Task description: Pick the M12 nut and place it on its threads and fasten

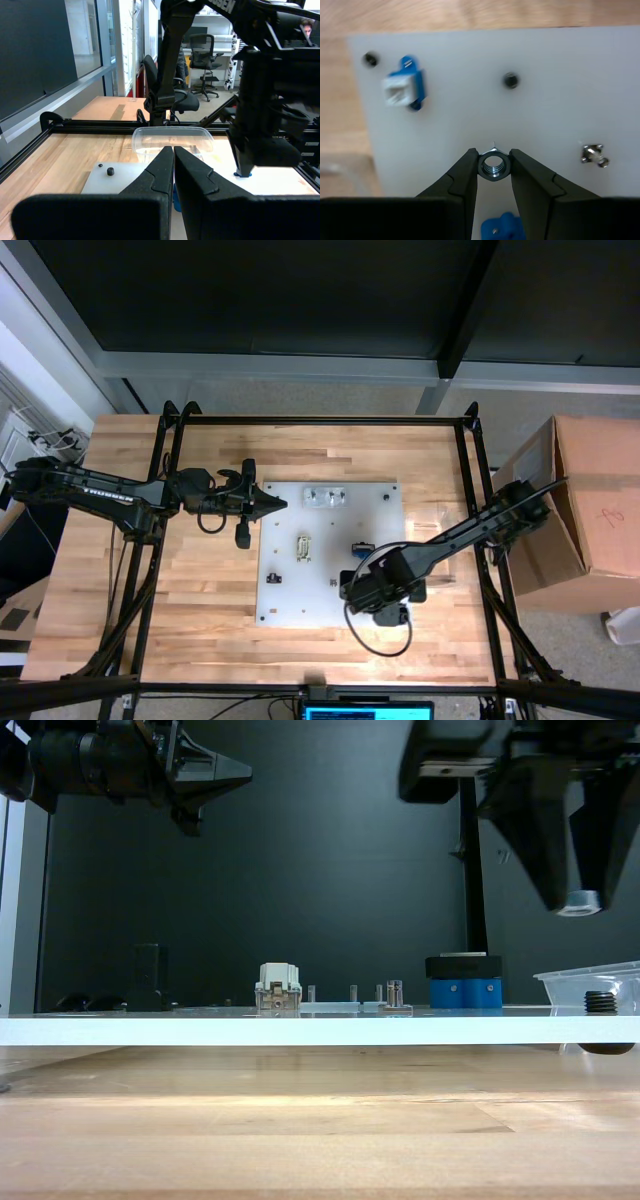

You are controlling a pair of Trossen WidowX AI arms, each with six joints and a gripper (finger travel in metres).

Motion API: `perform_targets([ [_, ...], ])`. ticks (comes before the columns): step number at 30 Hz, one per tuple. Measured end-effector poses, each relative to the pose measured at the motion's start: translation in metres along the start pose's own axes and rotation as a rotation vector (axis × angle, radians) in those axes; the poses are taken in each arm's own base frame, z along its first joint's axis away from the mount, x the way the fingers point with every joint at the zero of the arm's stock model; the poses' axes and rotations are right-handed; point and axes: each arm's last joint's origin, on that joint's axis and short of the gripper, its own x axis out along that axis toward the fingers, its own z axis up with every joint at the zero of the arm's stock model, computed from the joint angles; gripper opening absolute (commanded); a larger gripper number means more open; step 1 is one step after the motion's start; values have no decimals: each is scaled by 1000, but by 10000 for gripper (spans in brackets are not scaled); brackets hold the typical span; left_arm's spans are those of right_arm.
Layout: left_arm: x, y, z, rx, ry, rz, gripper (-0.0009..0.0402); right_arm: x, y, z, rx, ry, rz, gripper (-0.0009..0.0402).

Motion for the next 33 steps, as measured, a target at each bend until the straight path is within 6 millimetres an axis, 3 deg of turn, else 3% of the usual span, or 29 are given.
perform_targets([
  [12,0,0,0,0,0,0,0,16,-17,20,92,-67,32,20],
  [33,0,0,0,0,0,0,0,27,-13,33,79,-9,22,20],
])
